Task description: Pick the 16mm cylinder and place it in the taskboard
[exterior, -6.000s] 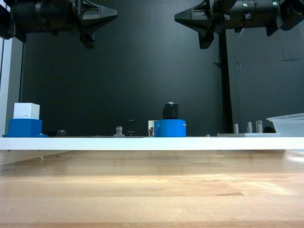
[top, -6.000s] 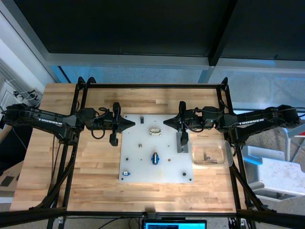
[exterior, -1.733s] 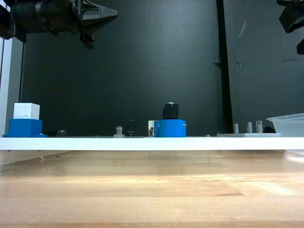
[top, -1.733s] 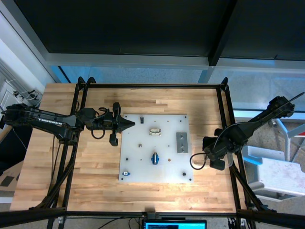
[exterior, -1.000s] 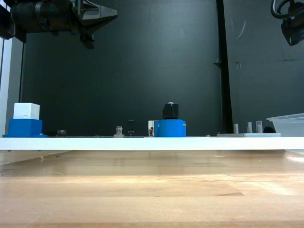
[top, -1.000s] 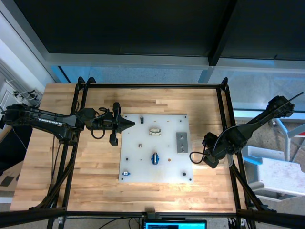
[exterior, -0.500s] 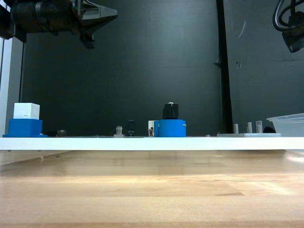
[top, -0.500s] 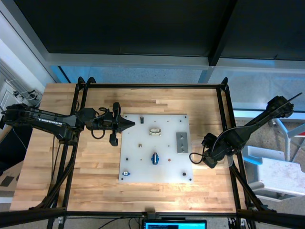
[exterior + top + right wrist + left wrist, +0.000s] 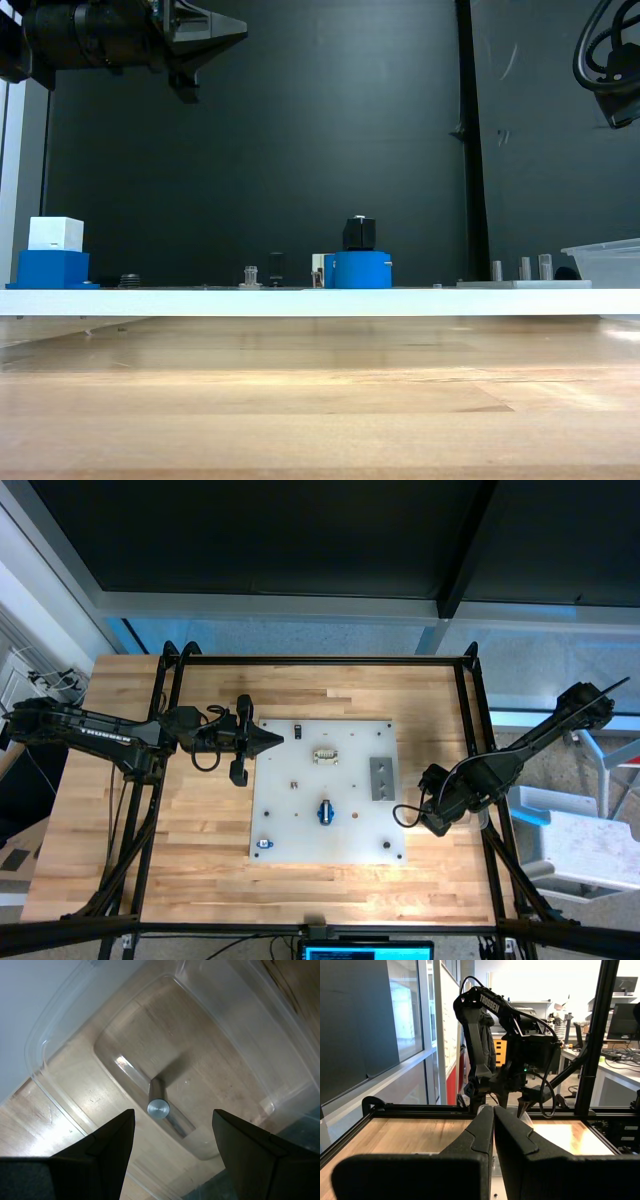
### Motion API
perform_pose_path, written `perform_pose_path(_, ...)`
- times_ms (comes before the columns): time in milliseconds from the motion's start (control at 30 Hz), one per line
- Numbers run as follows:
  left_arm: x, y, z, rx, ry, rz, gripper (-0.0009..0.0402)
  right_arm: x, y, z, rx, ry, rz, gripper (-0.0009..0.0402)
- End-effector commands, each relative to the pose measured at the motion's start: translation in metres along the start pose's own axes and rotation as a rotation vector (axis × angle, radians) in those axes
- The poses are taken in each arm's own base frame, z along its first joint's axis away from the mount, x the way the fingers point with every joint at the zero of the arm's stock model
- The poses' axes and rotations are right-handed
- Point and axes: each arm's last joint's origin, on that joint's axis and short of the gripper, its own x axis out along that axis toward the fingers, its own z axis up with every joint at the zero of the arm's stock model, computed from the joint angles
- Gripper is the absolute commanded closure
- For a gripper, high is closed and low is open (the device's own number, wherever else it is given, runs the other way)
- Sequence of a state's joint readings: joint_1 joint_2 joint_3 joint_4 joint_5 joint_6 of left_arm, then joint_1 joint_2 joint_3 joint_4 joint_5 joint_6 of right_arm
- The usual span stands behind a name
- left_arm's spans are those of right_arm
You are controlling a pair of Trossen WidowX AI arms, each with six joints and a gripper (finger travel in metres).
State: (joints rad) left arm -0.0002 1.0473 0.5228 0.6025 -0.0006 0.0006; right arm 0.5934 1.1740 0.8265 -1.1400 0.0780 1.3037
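Note:
The 16mm cylinder [image 9: 158,1101], a short dull-grey metal peg, stands tilted on the floor of a clear plastic bin [image 9: 55,1030]. My right gripper [image 9: 173,1115] hangs open above it, one finger to each side, not touching it. In the high view the right gripper [image 9: 437,815] covers the bin just off the right edge of the white taskboard [image 9: 300,825], and the peg is hidden there. My left gripper [image 9: 272,738] is shut and empty, held high over the board's left edge, fingers [image 9: 485,1125] pressed together.
On the board sit a blue plug [image 9: 325,812], a beige connector [image 9: 324,754] and a grey metal block [image 9: 381,778]. A black frame [image 9: 320,661] rings the wooden table. In the low view the bin [image 9: 605,262] is at the right, and a white cube on a blue base [image 9: 54,255] at the left.
The right arm has swung from over the board out to the bin, then crept a little left and nearer above it. The left arm has not moved.

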Motion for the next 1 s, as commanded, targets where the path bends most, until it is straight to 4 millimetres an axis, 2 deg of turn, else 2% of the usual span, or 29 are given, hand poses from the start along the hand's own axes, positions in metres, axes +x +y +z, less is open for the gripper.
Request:
perform_pose_path(33, 0.0, 0.0, 0.0, 0.0, 0.0, 0.0, 0.0393, 0.0, 0.0, 0.0, -0.003, 0.002, -0.003, 0.0177)
perform_pose_path(1000, 0.0, 0.0, 0.0, 0.0, 0.0, 0.0, 0.0393, 0.04, 0.001, -0.007, -0.017, 0.024, 0.018, 0.0178)
